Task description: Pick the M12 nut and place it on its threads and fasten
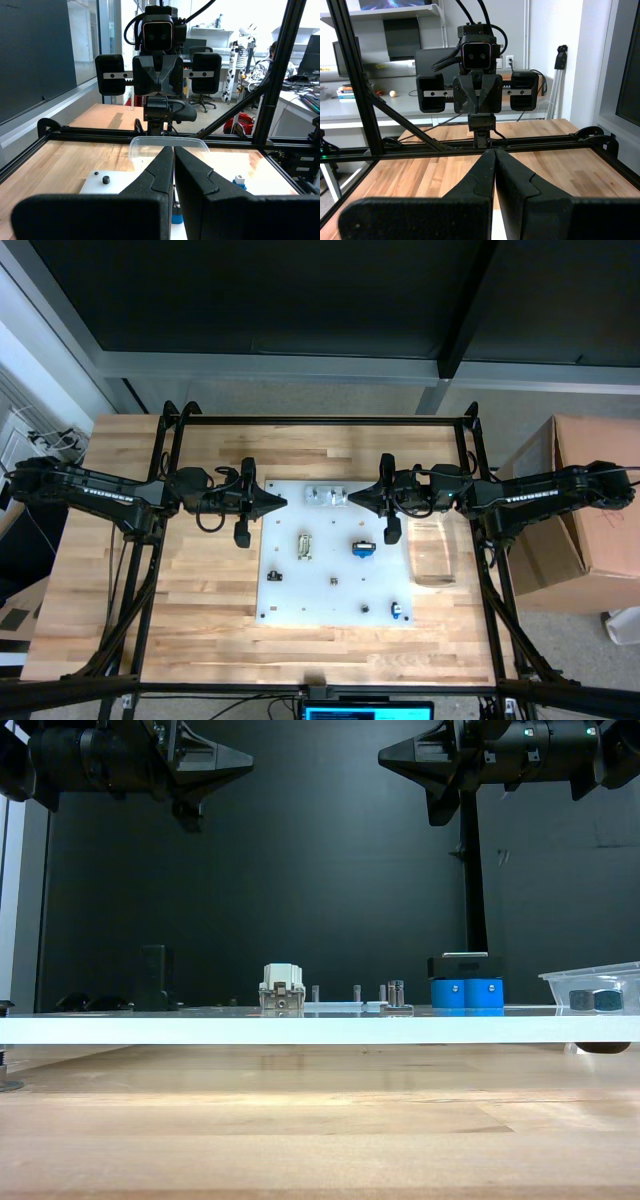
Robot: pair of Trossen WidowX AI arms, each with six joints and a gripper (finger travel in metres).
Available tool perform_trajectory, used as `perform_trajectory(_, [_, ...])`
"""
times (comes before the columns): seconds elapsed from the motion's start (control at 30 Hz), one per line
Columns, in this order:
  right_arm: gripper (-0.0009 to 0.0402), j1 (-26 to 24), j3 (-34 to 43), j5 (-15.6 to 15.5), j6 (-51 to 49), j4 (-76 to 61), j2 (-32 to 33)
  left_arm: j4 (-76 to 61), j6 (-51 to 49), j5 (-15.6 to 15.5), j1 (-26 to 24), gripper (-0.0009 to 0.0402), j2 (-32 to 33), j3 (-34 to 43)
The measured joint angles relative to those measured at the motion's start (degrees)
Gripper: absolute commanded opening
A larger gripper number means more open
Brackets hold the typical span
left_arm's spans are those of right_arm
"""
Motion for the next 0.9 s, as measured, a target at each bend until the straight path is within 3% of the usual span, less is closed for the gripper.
perform_trajectory(0.9, [0.0,0.0,0.0,0.0,-0.1,-1.0,0.0,0.0,0.0,0.0,0.0,0.0,0.0,0.0])
